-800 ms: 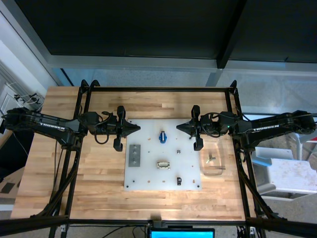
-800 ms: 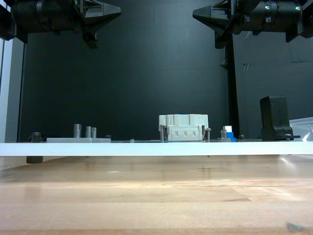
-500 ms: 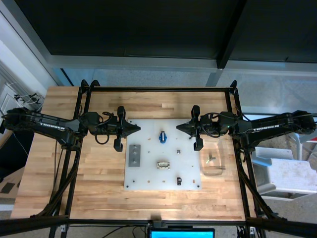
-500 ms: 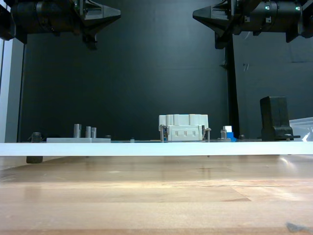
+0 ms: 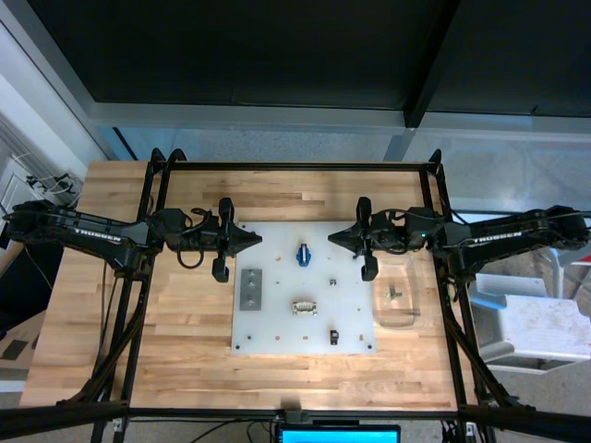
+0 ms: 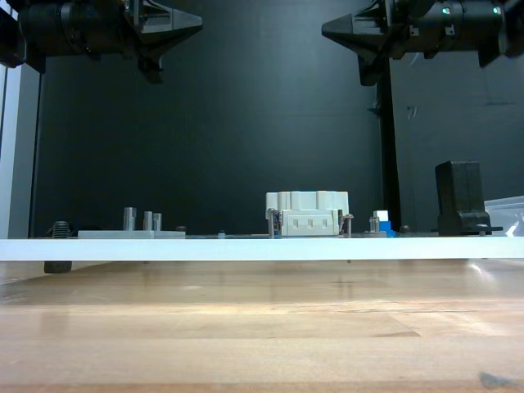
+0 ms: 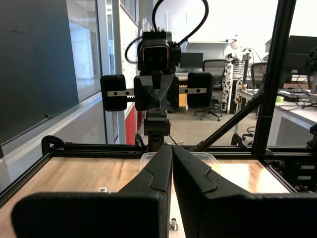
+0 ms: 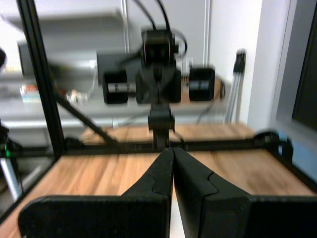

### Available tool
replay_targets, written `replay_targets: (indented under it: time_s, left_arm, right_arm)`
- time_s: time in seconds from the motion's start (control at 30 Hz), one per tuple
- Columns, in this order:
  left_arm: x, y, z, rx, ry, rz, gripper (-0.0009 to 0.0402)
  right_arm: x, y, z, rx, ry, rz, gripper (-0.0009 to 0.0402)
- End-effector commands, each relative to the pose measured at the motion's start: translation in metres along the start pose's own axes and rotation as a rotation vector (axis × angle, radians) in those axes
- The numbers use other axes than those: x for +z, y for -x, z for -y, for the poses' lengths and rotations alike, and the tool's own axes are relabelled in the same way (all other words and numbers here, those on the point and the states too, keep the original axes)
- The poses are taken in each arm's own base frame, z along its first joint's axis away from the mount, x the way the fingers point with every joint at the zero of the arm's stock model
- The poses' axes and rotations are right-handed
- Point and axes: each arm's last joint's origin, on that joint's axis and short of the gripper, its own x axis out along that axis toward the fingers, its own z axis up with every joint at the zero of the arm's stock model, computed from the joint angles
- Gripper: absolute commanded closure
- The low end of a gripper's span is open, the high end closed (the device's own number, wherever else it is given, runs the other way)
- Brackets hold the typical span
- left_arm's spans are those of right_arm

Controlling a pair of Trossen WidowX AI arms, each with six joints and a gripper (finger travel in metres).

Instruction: Pick the 16mm bar and place in it's hole on the taskboard

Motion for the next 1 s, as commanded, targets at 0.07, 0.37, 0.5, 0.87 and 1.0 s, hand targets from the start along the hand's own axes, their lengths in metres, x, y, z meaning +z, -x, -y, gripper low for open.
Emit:
replay_targets:
  time_s: [0.07, 0.37, 0.5, 0.87, 1.0]
  left_arm:
    - [0.000, 0.000, 0.000, 0.000, 0.000, -0.001, 0.0393]
    - [0.000, 0.000, 0.000, 0.000, 0.000, -0.001, 0.0393]
    - [0.000, 0.000, 0.000, 0.000, 0.000, -0.001, 0.0393]
    - [0.000, 0.000, 0.000, 0.000, 0.000, -0.001, 0.0393]
    - [0.000, 0.000, 0.000, 0.000, 0.000, -0.001, 0.0393]
  right_arm:
    - [0.014, -0.004, -0.001, -0.007, -0.002, -0.183, 0.0394]
    - [0.028, -0.002, -0.005, -0.020, 0.001, -0.546, 0.0394]
    - [0.024, -0.001, -0.007, -0.015, 0.007, -0.692, 0.0394]
    - [0.003, 0.010, -0.023, 0.022, 0.028, -1.039, 0.0394]
    - [-0.001, 0.016, -0.031, 0.040, 0.036, -1.110, 0.0394]
